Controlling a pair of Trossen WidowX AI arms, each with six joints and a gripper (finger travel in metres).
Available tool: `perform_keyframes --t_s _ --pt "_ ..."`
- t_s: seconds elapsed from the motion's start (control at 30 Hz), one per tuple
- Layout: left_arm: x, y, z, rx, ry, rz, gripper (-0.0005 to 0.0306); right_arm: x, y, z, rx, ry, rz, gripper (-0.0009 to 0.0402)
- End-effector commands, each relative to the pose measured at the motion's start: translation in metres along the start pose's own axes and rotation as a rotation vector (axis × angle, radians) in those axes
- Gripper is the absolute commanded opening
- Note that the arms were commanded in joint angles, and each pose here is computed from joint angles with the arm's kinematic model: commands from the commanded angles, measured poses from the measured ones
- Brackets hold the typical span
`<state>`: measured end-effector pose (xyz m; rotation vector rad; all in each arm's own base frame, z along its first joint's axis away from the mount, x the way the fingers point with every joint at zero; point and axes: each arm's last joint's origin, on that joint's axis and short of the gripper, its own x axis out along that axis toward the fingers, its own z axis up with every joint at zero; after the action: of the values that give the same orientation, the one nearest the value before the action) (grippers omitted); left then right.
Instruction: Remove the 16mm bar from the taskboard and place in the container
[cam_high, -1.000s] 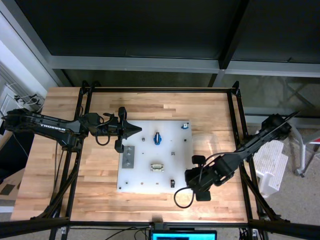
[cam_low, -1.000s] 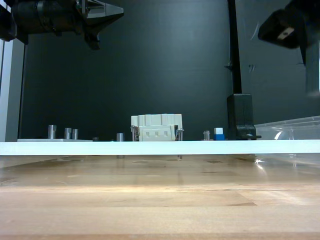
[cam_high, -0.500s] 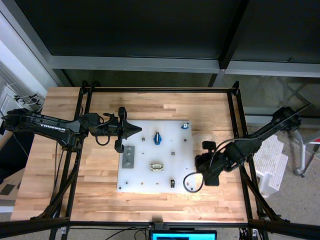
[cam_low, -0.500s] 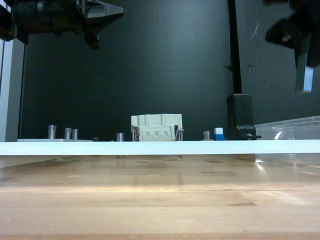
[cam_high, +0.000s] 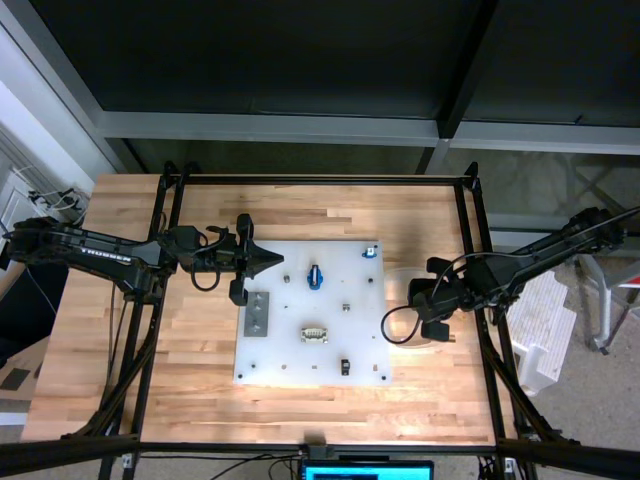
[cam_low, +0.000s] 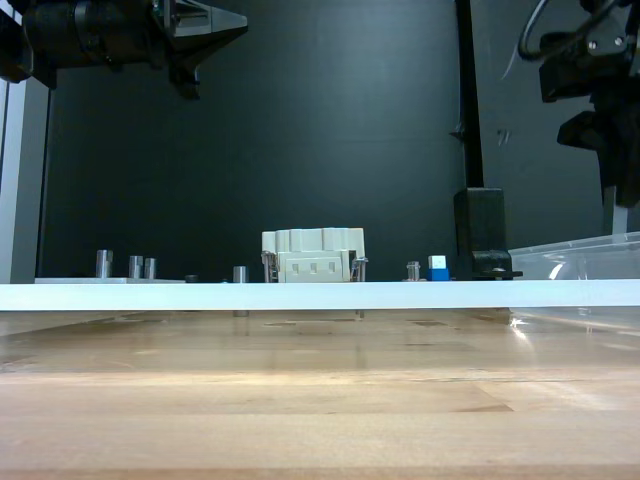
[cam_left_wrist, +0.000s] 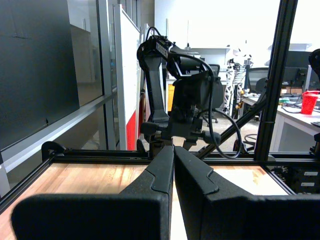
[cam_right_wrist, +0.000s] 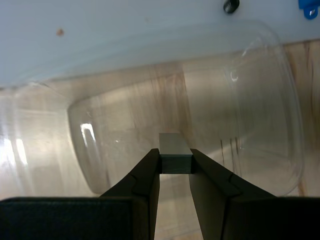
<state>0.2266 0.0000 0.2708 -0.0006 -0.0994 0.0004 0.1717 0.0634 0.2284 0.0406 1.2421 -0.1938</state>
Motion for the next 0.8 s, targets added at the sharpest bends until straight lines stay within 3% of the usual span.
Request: perform_keyframes --t_s 0.03,0.23,0.37,0.53,0.8 --pt "0.0 0.0 0.0 0.0 0.0 0.0 0.0 0.002 0.001 0.001 0.003 -0.011 0.006 0.0073" --pt "0.0 0.0 0.0 0.0 0.0 0.0 0.0 0.002 0.003 0.004 0.009 -0.045 0.015 0.0156" --pt "0.0 0.0 0.0 0.0 0.0 0.0 0.0 0.001 0.003 0.006 0.004 -0.064 0.025 0.0188" --pt "0.0 0.0 0.0 0.0 0.0 0.0 0.0 0.001 -0.002 0.01 -0.011 -0.092 0.025 0.0197" --pt "0.0 0.0 0.0 0.0 0.0 0.0 0.0 -0.012 -0.027 0.029 -0.025 -0.287 0.06 0.0196"
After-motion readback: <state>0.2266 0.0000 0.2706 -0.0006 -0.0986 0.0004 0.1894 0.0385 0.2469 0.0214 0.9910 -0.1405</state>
